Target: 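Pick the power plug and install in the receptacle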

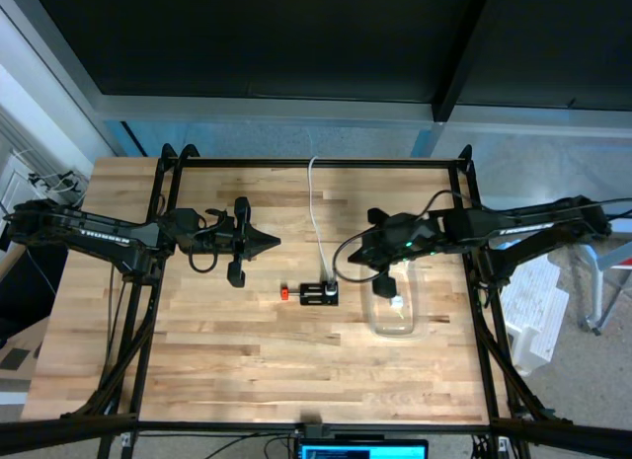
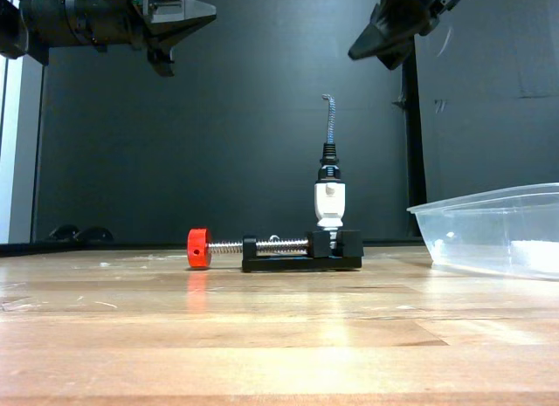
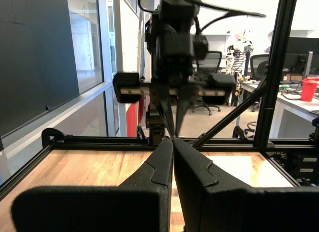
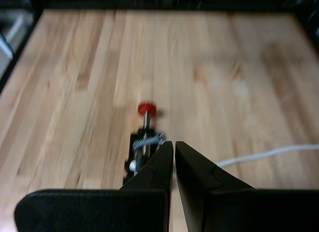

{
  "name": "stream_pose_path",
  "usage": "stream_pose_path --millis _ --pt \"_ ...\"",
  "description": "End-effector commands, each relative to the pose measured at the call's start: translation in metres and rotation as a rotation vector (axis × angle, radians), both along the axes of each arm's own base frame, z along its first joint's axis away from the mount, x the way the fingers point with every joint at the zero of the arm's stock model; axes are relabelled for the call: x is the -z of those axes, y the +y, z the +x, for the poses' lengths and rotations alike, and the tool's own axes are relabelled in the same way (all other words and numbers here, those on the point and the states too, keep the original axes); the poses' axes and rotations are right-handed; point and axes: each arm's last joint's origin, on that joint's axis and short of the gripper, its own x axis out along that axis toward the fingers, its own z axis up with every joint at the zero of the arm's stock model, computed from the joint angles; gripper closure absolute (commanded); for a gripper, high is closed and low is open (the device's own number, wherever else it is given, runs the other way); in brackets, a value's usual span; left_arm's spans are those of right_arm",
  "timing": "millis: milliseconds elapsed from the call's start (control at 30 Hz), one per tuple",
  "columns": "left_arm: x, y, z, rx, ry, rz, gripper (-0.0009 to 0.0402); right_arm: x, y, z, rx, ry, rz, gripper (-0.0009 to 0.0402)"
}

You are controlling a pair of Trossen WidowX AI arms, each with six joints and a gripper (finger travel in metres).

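Low view gives the clearest look at the receptacle [image 2: 329, 203]. Its white body stands upright, pinched at the foot by the black clamp block [image 2: 301, 251], and the red knob [image 2: 199, 248] sticks out at the block's left end. The clamp seems to be there so the socket will not slide or tip when something is pushed into it.

No power plug lies loose on the bench [image 1: 247, 350]. A black collar [image 2: 328, 166] sits on top of the white body. It may be the plug already seated or only the cable's strain relief; I cannot tell which.

The white cable [image 1: 316, 207] rises from that collar and runs straight away toward the bench's far edge, which leaves the near side of the clamp free.

Just to the right of the clamp is the clear tray [image 2: 489, 236]. It holds a tiny white cube [image 1: 397, 301] and nothing black that I can make out.

The right gripper [image 4: 174, 142] hangs high above the bench, just right of the receptacle and angled down at the clamp. Its fingers are closed tip to tip with nothing between them. The left gripper [image 3: 173, 140] is also closed and empty. It is held level, well off the bench to the clamp's left, and points across at the other arm.

Bare wood lies open on the near and left sides of the clamp. The tray wall crowds the right side, so I judge a descent from above to be the easiest way in. The black frame [image 1: 247, 163] rims the bench, well away from the work.
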Motion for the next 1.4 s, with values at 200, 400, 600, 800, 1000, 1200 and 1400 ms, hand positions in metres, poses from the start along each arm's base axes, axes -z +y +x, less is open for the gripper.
stream_pose_path --millis 200,400,600,800,1000,1200,1400 --pt "0.000 0.000 0.000 0.000 0.000 0.000 0.0393 -0.008 -0.013 -0.022 0.029 -0.293 -0.007 0.0393" --pt "0.000 0.000 0.000 0.000 0.000 0.000 0.0393 0.000 -0.022 -0.031 0.057 -0.430 -0.021 0.0393" --pt "0.000 0.000 0.000 0.000 0.000 0.000 0.0393 0.007 -0.020 -0.040 0.017 -0.539 0.010 0.0393" --pt "0.000 0.000 0.000 0.000 0.000 0.000 0.0393 0.014 -0.020 -0.048 0.015 -0.594 0.026 0.0393" --pt "0.000 0.000 0.000 0.000 0.000 0.000 0.0393 0.021 -0.021 -0.053 0.026 -0.618 0.022 0.0393" --pt "0.000 0.000 0.000 0.000 0.000 0.000 0.0393 0.025 -0.021 -0.055 0.022 -0.634 0.021 0.0393" --pt "0.000 0.000 0.000 0.000 0.000 0.000 0.0393 0.032 -0.021 -0.056 0.024 -0.630 0.026 0.0393"
